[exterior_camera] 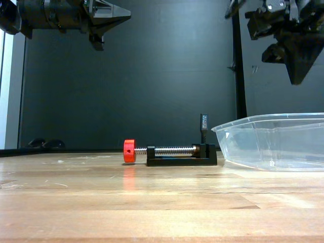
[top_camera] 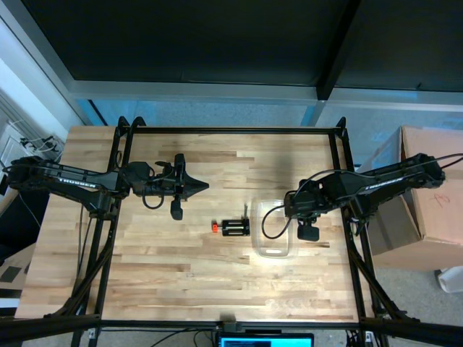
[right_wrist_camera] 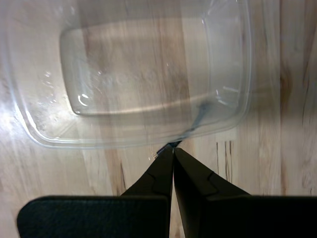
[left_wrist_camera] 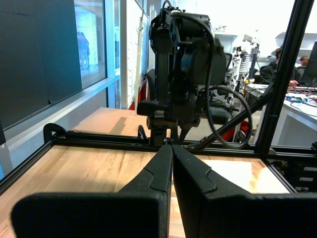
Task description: Remove the USB-C connector from the USB-C receptacle and place in the container
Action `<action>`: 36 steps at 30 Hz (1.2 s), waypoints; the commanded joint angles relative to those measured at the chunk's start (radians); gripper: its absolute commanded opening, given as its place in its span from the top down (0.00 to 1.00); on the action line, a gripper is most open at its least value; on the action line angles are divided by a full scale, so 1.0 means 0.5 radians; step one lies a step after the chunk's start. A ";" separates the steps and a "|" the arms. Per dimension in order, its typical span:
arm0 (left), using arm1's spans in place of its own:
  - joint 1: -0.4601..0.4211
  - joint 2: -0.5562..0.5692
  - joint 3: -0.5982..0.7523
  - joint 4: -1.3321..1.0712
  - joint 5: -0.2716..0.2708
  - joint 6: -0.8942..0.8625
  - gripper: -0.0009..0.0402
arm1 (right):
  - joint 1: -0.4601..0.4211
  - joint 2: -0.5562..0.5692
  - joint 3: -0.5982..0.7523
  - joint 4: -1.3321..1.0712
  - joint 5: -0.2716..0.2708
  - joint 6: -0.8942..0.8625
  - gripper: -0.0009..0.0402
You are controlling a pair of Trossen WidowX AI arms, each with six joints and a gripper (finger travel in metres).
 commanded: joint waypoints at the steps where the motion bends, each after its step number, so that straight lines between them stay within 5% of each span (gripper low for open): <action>1: 0.001 0.000 0.001 0.000 0.000 0.000 0.98 | -0.001 -0.012 -0.125 0.008 0.012 0.036 0.94; 16: 0.000 0.000 0.001 -0.001 0.000 0.000 0.98 | 0.006 -0.032 -0.709 0.603 -0.028 0.603 0.57; 25: 0.001 0.000 0.001 0.001 0.000 0.000 0.98 | 0.004 0.133 -0.813 0.801 0.070 0.602 0.57; 36: 0.001 0.000 0.001 0.000 0.000 0.000 0.98 | 0.005 0.179 -0.900 0.972 0.069 0.583 0.64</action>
